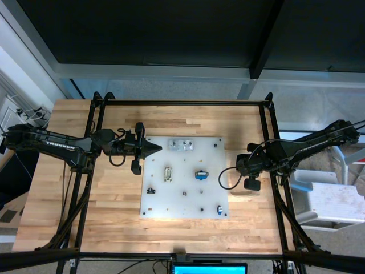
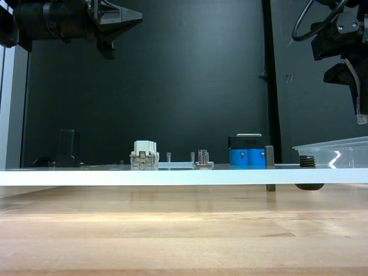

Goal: Remove the rj45 connector and place it in the container

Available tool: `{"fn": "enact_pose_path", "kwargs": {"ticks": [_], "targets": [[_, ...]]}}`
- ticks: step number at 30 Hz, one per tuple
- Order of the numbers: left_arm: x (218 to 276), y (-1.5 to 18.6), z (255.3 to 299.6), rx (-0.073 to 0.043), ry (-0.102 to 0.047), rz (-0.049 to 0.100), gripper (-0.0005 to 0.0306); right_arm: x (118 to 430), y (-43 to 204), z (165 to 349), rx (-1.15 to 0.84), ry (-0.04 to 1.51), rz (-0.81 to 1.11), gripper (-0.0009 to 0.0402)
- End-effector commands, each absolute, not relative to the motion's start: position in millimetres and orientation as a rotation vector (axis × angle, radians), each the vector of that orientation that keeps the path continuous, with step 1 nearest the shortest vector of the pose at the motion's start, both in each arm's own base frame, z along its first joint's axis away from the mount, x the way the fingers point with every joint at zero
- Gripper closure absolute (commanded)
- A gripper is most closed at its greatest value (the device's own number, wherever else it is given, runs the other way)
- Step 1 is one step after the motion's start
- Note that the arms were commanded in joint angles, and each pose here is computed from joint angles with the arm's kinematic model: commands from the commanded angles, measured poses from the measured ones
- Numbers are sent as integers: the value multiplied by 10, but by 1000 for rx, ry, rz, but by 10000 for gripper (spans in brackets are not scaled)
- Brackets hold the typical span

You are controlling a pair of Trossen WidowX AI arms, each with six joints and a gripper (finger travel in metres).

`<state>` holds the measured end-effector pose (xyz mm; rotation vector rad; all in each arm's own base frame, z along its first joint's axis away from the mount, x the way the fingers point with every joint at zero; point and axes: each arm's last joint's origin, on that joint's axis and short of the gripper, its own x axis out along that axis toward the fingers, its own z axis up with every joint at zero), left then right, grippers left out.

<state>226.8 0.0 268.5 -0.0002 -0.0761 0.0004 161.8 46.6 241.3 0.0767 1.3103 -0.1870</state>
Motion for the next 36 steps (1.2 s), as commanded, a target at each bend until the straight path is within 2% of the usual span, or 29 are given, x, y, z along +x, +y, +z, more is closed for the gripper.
{"fn": "enact_pose_path", "kwargs": {"ticks": [1,12,19,26,36], "targets": [[2269,0,2685,0,-76,0,300,1620,468,2412,77,1311,-187,380],[2268,0,2686,0,-76,0,300,1623,468,2412,81,1308,-190,279],[2268,0,2686,0,-76,0,300,1623,468,2412,83,1308,-192,233],[2269,1,2685,0,-76,1,300,1623,468,2412,83,1308,-192,214],[2268,0,2686,0,-76,0,300,1624,469,2412,83,1307,-192,216]]}}
